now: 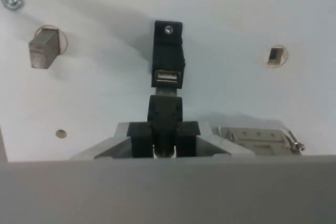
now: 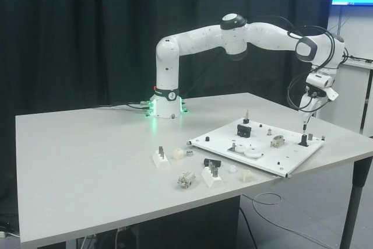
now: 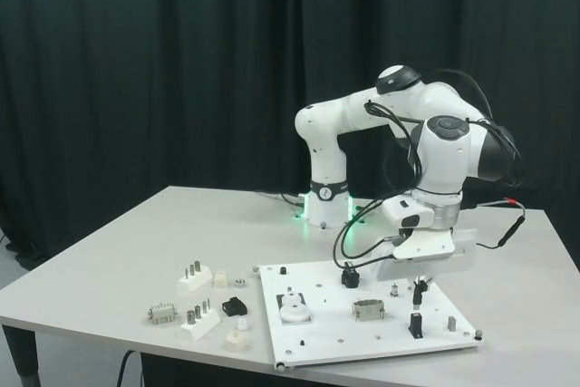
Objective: Insert USB.
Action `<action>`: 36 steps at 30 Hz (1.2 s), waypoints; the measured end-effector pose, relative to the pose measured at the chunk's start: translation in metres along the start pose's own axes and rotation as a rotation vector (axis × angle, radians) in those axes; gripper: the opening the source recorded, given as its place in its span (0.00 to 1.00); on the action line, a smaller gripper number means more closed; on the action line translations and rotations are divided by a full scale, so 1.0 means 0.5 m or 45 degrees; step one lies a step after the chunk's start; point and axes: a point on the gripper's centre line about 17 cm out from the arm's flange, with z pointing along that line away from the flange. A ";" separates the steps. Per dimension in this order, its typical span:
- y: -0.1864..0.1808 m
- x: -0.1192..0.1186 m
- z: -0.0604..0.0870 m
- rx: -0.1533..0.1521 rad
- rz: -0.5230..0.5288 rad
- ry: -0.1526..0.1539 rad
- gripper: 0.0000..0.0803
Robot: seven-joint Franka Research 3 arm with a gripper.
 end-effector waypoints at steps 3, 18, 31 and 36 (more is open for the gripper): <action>0.005 0.000 0.000 0.001 0.004 0.001 0.11; 0.006 0.006 0.008 0.005 0.001 0.008 0.11; 0.003 0.011 0.014 0.011 -0.036 0.010 0.11; 0.005 0.011 0.014 0.012 -0.039 0.010 0.11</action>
